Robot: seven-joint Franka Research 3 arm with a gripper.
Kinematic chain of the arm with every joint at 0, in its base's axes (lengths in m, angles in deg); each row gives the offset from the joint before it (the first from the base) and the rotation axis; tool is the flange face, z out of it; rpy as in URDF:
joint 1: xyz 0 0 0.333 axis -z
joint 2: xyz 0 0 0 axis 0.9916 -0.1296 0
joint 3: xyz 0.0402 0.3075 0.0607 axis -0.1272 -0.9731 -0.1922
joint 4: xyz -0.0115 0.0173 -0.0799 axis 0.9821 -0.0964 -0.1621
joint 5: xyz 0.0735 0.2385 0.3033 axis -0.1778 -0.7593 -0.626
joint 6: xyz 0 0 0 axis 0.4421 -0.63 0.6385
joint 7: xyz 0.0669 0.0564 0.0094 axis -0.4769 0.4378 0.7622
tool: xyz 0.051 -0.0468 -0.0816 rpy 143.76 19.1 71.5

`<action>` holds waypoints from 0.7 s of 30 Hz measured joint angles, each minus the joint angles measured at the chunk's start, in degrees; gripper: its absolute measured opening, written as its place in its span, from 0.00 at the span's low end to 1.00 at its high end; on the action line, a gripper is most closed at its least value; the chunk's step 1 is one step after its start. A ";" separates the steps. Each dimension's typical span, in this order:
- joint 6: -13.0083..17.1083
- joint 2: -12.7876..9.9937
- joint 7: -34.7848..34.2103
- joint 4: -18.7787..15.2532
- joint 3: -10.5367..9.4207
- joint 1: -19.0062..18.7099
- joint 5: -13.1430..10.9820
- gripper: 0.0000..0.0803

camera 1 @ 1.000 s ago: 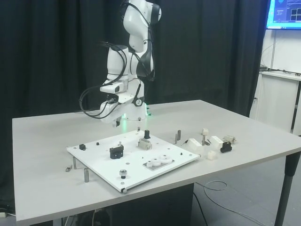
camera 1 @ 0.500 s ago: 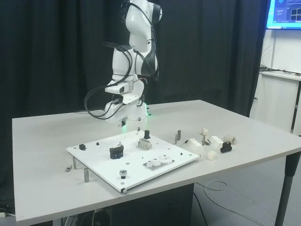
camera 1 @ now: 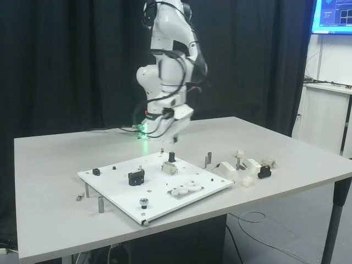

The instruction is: Place BNC.

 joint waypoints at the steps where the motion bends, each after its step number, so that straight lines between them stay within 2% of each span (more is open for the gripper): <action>1: -0.15 0.23 -1.27 -0.07 -0.37 -0.78 -0.11 0.16; 10: -0.70 1.64 -14.73 -0.73 -4.19 -7.81 -0.20 0.16; 21: -0.66 1.67 -30.34 -1.02 -9.24 -15.67 -0.19 0.16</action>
